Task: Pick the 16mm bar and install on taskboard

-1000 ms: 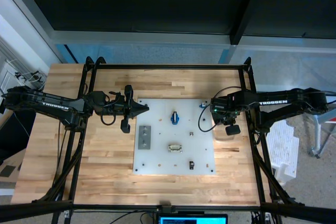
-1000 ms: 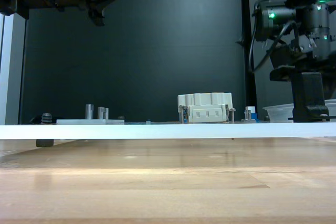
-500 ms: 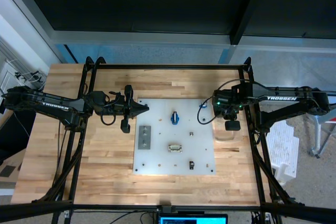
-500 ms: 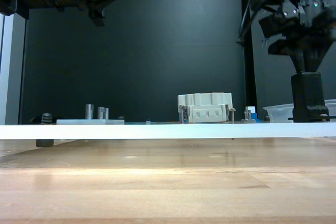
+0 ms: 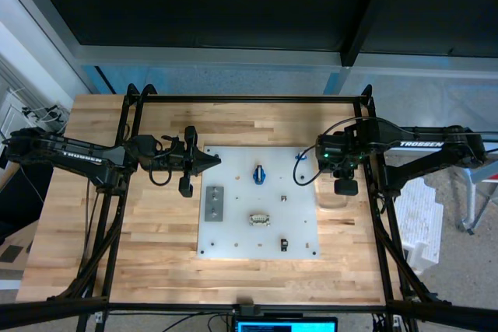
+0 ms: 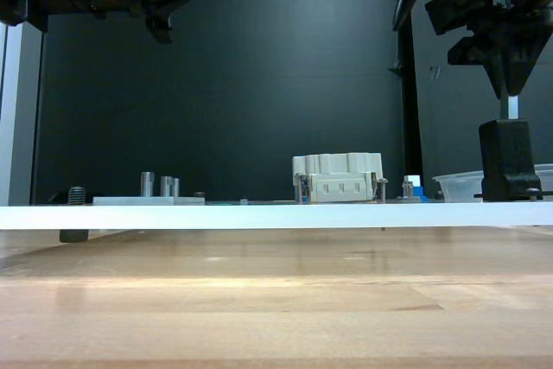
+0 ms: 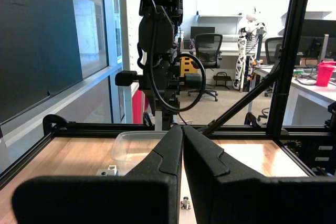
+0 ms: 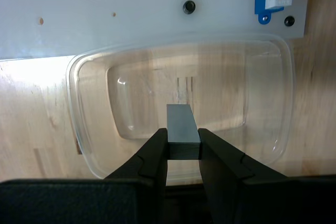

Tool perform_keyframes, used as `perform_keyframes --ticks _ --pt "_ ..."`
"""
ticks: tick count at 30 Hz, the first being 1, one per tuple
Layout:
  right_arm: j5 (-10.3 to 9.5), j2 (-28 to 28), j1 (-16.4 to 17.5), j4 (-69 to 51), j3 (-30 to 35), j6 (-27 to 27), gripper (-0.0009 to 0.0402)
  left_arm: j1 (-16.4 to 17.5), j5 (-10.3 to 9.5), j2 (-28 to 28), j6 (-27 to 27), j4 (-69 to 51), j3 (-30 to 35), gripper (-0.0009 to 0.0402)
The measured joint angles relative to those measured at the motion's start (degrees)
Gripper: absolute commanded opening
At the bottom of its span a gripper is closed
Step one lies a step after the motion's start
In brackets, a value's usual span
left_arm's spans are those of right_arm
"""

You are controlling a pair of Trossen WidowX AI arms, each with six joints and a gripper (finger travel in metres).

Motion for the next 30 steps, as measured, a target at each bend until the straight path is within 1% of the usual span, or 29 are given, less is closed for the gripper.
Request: perform_keyframes --ticks 3,15,24,30 --pt "0.02 1.6 1.6 -0.2 1.2 2.3 0.0000 0.0 0.02 0.0 0.0 0.0 0.0 0.0000" --pt "0.00 7.9 11.3 -0.2 4.9 11.0 0.0000 0.0 0.00 0.0 0.0 0.0 0.0 0.0000" --pt "0.17 12.9 18.3 0.8 8.2 15.4 0.0000 0.0 0.02 0.0 0.0 0.0 0.0 0.0000" --pt "0.09 16.2 21.8 1.2 9.4 18.9 0.0000 0.0 0.00 0.0 0.0 0.0 0.0 0.0000"
